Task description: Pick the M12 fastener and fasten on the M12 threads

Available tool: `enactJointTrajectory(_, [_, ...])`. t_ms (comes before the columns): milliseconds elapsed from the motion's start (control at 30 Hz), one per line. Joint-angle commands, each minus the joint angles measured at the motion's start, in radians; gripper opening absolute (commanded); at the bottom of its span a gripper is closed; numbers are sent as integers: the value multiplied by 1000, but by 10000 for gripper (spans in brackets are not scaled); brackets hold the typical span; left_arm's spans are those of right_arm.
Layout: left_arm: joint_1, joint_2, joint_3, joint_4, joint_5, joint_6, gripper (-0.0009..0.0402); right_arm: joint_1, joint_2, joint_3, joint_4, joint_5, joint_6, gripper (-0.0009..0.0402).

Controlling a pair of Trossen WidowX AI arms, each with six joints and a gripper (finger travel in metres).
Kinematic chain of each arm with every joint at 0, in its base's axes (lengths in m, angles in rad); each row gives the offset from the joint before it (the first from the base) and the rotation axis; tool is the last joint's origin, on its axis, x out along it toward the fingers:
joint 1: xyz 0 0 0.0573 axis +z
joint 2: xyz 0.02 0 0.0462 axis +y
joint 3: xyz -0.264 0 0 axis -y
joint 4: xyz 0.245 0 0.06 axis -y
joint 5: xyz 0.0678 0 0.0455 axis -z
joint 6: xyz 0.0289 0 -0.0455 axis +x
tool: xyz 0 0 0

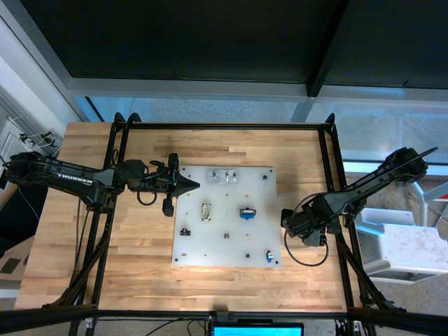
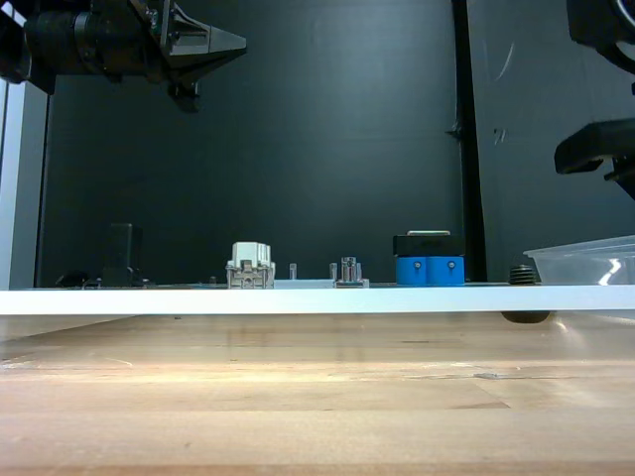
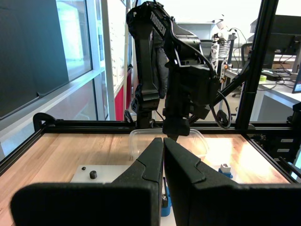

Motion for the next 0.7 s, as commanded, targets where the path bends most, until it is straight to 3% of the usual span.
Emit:
enactJointTrajectory(33, [0, 0, 0, 0, 0, 0, 0, 0, 5, -12, 29, -2, 0, 201])
enactJointTrajectory(700, [0, 0, 0, 0, 0, 0, 0, 2, 77, -60, 140, -8, -99, 201])
